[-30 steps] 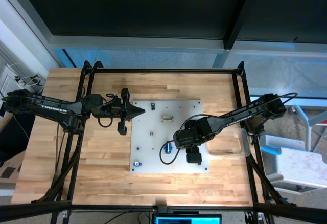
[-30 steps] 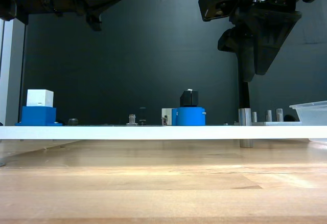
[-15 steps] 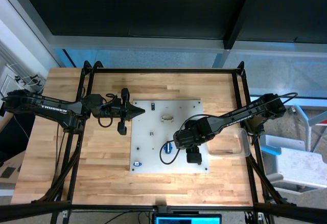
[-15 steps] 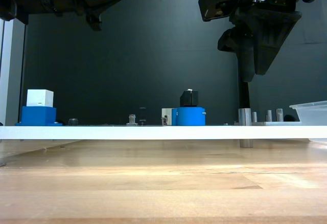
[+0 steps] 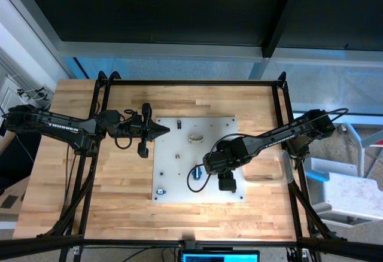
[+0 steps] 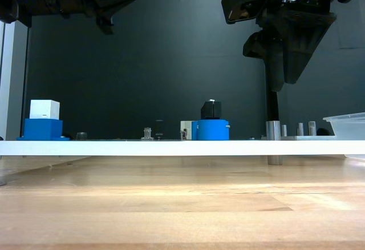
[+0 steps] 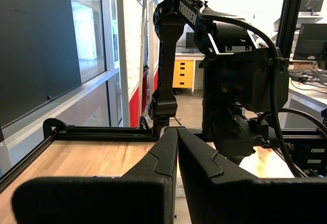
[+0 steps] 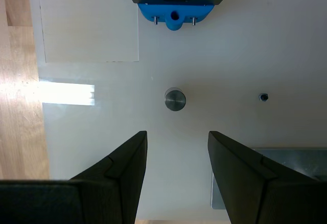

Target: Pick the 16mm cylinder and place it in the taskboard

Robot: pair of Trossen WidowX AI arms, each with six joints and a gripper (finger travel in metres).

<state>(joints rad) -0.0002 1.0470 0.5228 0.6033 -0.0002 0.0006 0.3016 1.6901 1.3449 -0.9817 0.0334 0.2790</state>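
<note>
The 16mm cylinder (image 8: 175,99) stands upright on the taskboard (image 5: 173,178), in its near right part and near the blue connector (image 8: 175,10). The right wrist camera looks straight down on its round silver end face, and the low view confirms the long axis is vertical, end face up. Whether it sits in a hole or merely on the plate cannot be told, though in the low view its lower end shows beneath the board's edge line, which suggests it is seated. The right gripper (image 8: 177,134) hangs directly above it, well clear, fingers spread and holding nothing, the peg in line with the gap between them. Judged step: either the descent to grasp or the withdrawal after release; these pictures do not settle which. If a grasp is due, the next move calls for a straight vertical drop with one finger on either side of the peg, closing low on its flank. The left gripper (image 7: 177,129) is held level above the table (image 5: 119,214) at the board's left edge, fingers pressed together, taking no part
</note>
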